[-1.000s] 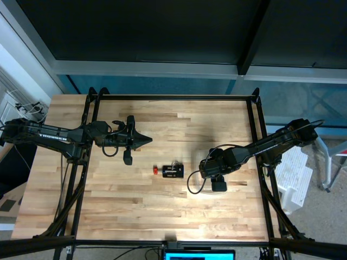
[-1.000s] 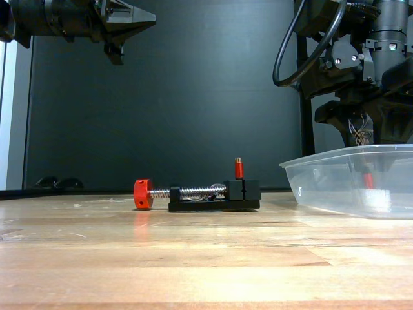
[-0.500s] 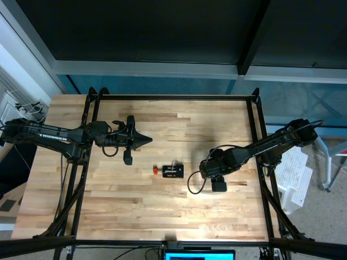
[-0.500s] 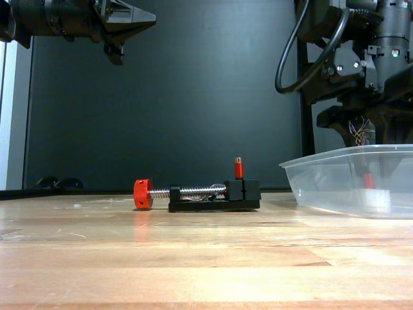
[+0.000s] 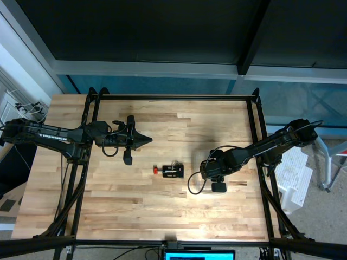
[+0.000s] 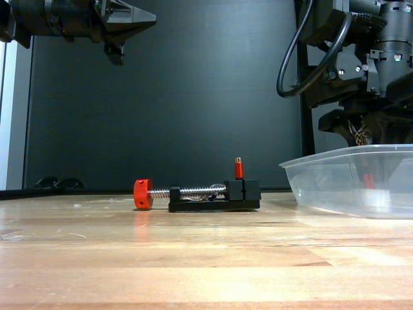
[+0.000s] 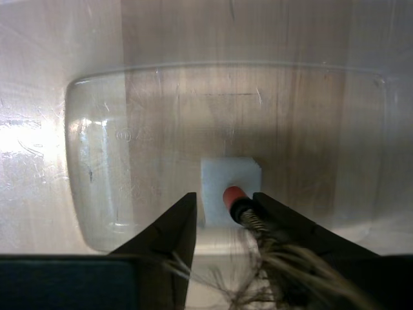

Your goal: Pick the rca connector and install on the hub

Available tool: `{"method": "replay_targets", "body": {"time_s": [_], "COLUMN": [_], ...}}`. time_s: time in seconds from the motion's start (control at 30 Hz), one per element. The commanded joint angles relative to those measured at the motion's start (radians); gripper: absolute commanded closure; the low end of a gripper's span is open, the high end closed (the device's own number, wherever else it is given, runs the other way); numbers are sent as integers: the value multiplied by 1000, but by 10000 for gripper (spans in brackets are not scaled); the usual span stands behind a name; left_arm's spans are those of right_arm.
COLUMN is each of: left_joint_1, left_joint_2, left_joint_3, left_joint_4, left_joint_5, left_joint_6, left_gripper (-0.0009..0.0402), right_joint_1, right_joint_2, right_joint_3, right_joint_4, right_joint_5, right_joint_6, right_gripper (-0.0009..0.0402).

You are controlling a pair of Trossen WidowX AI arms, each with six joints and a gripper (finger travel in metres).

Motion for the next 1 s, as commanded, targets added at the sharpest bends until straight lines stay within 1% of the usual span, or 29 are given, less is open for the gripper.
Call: {"method": "replay_targets", "body": {"time_s": [0.03,0.33,0.57,0.83,1.0], "left_joint_1": [0,0,0,0,0], "left_joint_2": [0,0,0,0,0], "left_joint_3": [0,0,0,0,0], "left_joint_4": [0,0,0,0,0], "left_joint_5": [0,0,0,0,0], "left_joint_6": [0,0,0,0,0], "left_gripper": [393,393,393,393,393], "right_joint_1": [0,0,0,0,0], "right_joint_2": [0,0,0,-2,-22], "right_joint_3": [0,-1,-2,-1,2], "right_joint_4": [2,2,2,1,-6], "right_joint_5": [2,2,2,2,2], "right_joint_6": [-2,0,-1,-1,0], "right_gripper": [309,363,392,392,393]}}
